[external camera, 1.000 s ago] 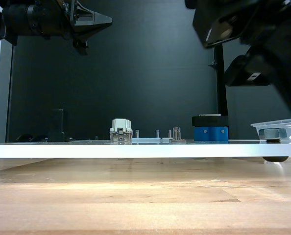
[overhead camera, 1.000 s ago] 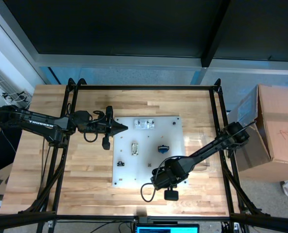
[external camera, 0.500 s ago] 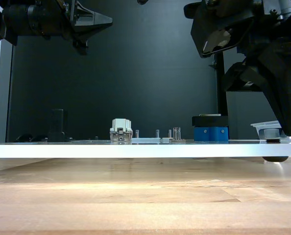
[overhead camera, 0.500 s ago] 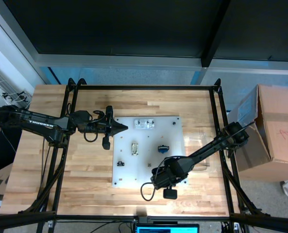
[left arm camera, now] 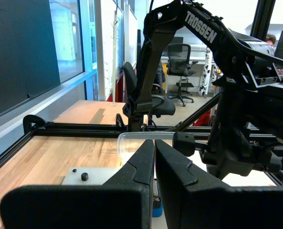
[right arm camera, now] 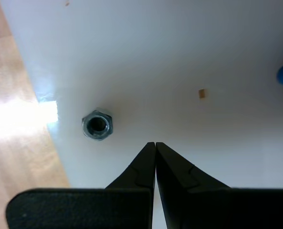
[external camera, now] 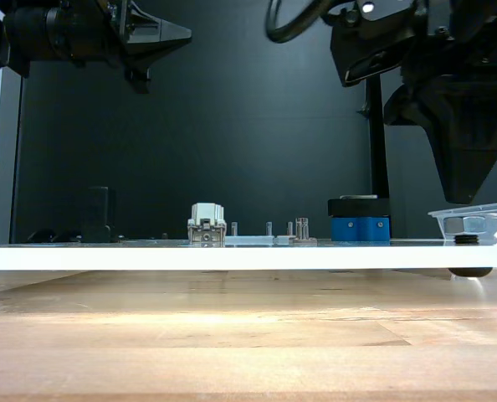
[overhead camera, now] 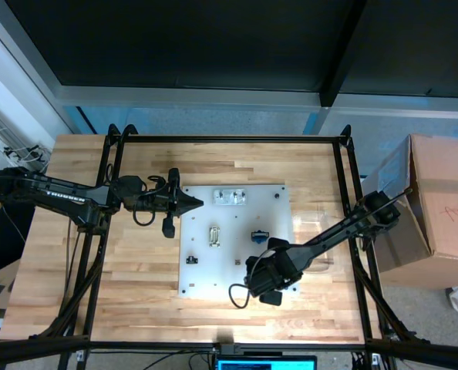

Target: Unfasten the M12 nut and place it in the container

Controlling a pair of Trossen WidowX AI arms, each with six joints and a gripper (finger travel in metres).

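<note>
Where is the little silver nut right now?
The nut sits on its stud at the white board's near right edge, just below the right gripper; the left gripper hangs high over the board's left edge.

TROSSEN stands in white capitals on the right arm (left arm camera: pixel 206 24) in the left wrist view, and again, small, along the left arm (overhead camera: pixel 63 196) in the high view; the cardboard box (overhead camera: pixel 445 185) bears an unreadable red scrawl
</note>
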